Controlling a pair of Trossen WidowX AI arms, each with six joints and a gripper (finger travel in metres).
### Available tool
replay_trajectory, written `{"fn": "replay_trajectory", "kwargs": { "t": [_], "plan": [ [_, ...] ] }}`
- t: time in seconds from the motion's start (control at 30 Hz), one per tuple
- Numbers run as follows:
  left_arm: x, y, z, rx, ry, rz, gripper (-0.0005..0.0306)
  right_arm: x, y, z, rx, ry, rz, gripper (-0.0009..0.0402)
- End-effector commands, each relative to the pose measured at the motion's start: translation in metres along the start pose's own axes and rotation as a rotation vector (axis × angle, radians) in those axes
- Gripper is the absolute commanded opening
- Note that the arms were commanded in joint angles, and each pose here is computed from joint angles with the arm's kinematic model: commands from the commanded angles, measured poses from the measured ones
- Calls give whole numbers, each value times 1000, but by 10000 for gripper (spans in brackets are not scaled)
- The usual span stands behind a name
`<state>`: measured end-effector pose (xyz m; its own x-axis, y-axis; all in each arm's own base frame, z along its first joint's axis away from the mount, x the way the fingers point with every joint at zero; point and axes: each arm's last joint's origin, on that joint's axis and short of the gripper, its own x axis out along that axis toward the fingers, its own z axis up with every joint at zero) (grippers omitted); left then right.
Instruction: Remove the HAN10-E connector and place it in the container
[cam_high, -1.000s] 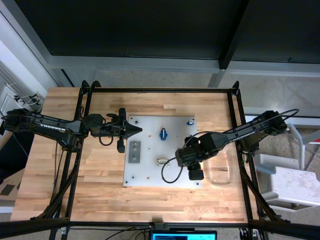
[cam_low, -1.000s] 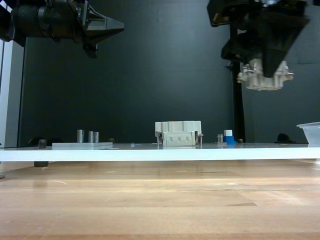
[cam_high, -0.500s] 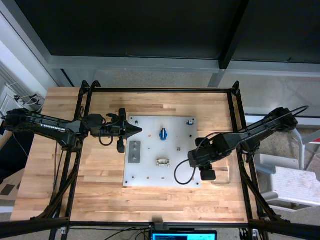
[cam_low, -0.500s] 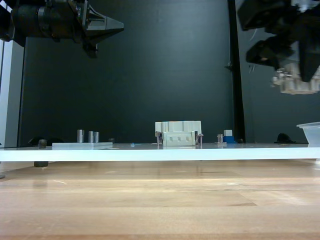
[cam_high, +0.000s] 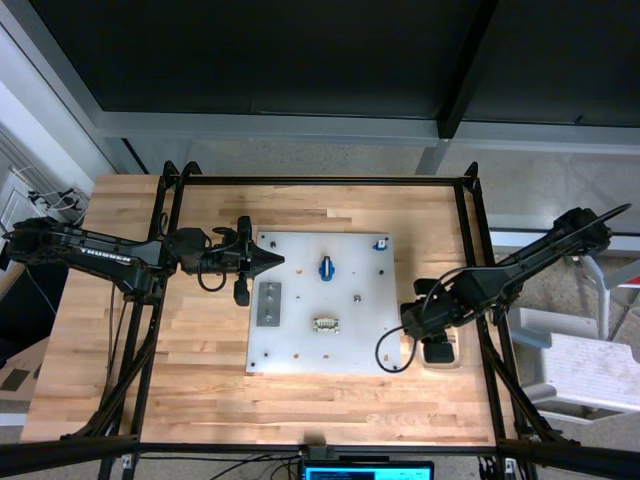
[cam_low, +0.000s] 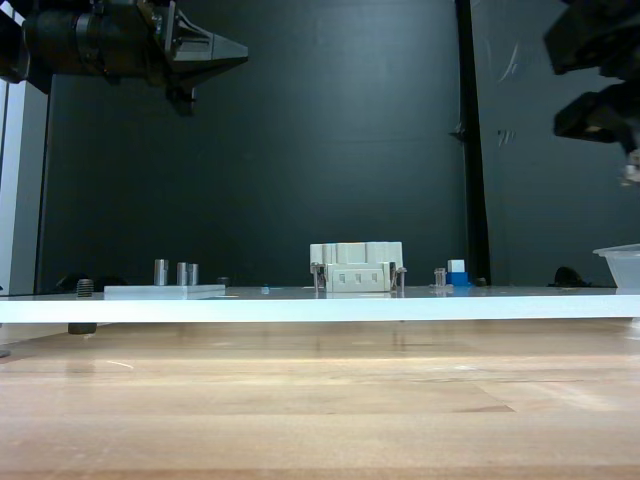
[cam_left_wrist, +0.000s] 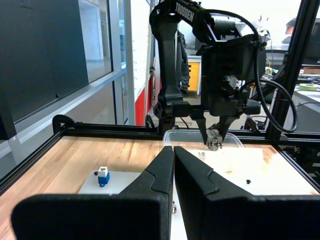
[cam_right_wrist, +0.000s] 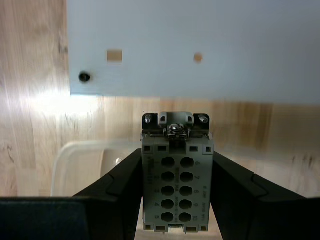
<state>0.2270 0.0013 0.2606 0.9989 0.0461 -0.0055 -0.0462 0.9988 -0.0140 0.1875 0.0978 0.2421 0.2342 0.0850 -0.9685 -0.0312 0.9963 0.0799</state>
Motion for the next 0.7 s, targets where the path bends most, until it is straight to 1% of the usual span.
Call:
{"fn": "replay_trajectory", "kwargs": {
  "t": [0.03, 0.17, 0.3, 0.43, 0.5, 0.6, 0.7],
  "plan": [
    [0, 0, 0, 0, -1, 0, 0, 2, 1, -10, 8, 6, 2, 3],
    [0, 0, 0, 0, -1, 0, 0, 3, 1, -21, 16, 10, 9, 3],
    [0, 0, 0, 0, -1, 0, 0, 5, 1, -31, 39, 17, 12, 3],
    [0, 0, 0, 0, -1, 0, 0, 7, 3, -39, 53, 21, 15, 2],
    [0, 0, 0, 0, -1, 0, 0, 8, 3, -42, 60, 23, 11, 2],
    [0, 0, 0, 0, -1, 0, 0, 14, 3, -46, 72, 26, -11, 2],
    [0, 0, 0, 0, -1, 0, 0, 20, 3, -49, 81, 24, -7, 2]
  ]
}}
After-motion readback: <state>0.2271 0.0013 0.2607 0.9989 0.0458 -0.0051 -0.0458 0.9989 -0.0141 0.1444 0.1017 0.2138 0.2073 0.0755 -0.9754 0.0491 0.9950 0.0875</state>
